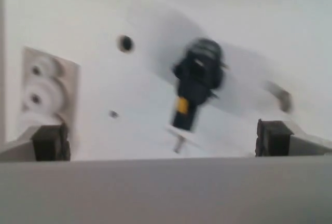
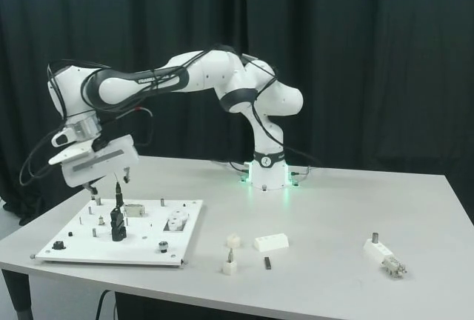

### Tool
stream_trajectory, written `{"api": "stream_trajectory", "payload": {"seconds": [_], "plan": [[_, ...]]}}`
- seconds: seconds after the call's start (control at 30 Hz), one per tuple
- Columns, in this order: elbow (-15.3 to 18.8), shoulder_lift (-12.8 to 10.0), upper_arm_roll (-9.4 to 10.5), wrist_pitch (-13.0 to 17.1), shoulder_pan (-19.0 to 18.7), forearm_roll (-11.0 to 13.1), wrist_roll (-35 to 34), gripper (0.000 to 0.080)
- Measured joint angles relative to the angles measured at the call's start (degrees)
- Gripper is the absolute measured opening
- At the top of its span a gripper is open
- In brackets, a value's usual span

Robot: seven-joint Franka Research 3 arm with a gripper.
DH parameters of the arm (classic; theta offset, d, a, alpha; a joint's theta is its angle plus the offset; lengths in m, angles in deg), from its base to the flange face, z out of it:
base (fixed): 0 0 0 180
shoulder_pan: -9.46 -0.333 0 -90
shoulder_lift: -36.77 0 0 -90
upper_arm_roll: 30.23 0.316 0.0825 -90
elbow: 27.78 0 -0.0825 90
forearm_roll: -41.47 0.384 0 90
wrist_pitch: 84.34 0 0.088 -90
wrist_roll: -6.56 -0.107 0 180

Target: Pick round peg 4.

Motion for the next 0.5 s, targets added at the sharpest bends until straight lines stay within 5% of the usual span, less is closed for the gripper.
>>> {"api": "stream_trajectory", "payload": {"seconds": [0.5], "plan": [[0.2,0.3,1.71,-5.7,-8.3,-0.1,-10.3,0.08]]}}
